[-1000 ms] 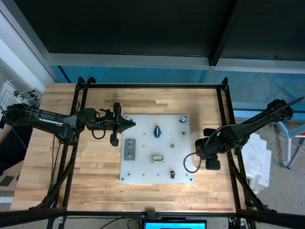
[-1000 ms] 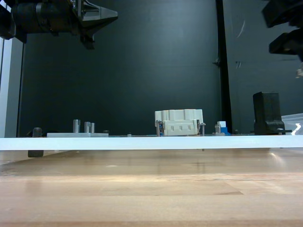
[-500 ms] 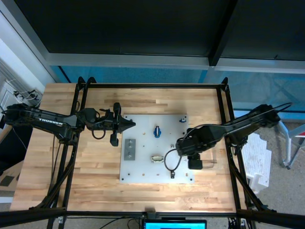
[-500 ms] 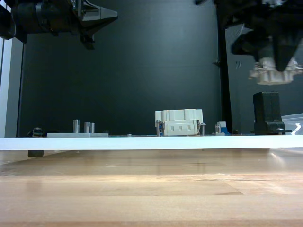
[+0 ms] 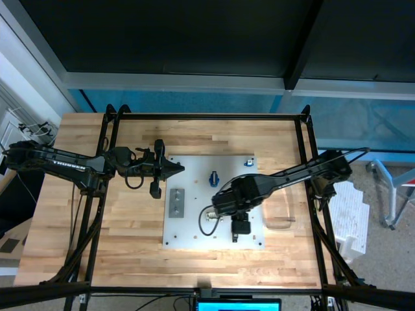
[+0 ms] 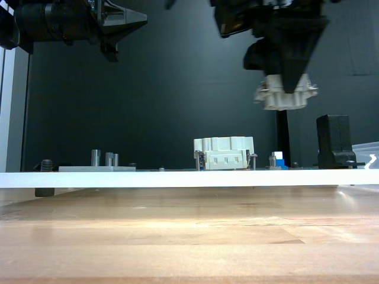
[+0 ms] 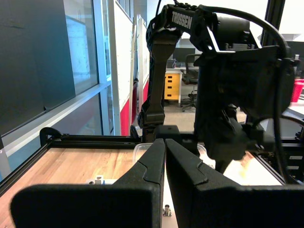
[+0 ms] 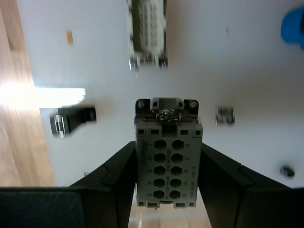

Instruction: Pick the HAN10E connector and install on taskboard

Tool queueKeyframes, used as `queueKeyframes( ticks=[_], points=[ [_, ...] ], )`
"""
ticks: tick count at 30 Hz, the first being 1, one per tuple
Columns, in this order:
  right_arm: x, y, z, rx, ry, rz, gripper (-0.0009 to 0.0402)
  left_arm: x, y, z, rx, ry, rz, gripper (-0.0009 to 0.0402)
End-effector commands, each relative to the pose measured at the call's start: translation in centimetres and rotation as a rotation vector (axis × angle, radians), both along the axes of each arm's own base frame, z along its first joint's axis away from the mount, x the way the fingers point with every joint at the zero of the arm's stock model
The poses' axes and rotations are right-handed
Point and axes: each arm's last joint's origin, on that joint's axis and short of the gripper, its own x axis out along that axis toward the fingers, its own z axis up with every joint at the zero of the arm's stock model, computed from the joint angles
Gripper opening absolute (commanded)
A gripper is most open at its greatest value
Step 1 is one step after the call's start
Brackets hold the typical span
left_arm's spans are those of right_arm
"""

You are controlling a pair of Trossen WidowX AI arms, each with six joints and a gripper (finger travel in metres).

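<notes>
My right gripper (image 8: 166, 151) is shut on the HAN10E connector (image 8: 167, 156), a beige block with two rows of pin holes and a metal clamp at its end. In the low view the connector (image 6: 284, 94) hangs under that gripper (image 6: 285, 74), above the white taskboard (image 6: 148, 178) and up and to the right of a beige socket (image 6: 224, 153) mounted there. From above, the right gripper (image 5: 220, 206) is over the middle of the taskboard (image 5: 194, 233). My left gripper (image 5: 176, 168) hovers shut at the board's far left corner.
On the board are a grey metal block (image 5: 176, 202), a blue piece (image 5: 214, 177) and a black part (image 6: 334, 142). A clear plastic tray (image 5: 285, 207) lies just right of the board. The black frame rails (image 5: 207, 117) ring the wooden table.
The right arm has swung left from the tray side to over the board's middle, carrying the connector. The left arm has not moved.
</notes>
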Motion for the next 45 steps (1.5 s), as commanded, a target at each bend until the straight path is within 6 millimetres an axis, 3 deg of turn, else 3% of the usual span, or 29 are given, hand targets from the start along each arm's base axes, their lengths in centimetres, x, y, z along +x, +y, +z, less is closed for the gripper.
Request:
queueKeyframes(
  ticks=[1,8,20,45],
  points=[
    [1.5,0.1,-0.1,-0.002,0.001,0.003,0.0029,0.0,0.0,0.0,0.0,0.0,0.0,0.0001],
    [4.3,0.2,-0.7,-0.005,0.005,0.003,0.0029,0.0,0.0,0.0,0.0,0.0,0.0,0.0001],
    [7.1,0.6,-1.5,0.0,0.008,0.013,0.0029,0.0,0.0,0.0,0.0,0.0,0.0,0.0001],
    [7.1,0.7,-3.1,-0.003,0.008,0.033,0.0029,0.0,0.0,0.0,0.0,0.0,0.0,0.0001]
  ],
)
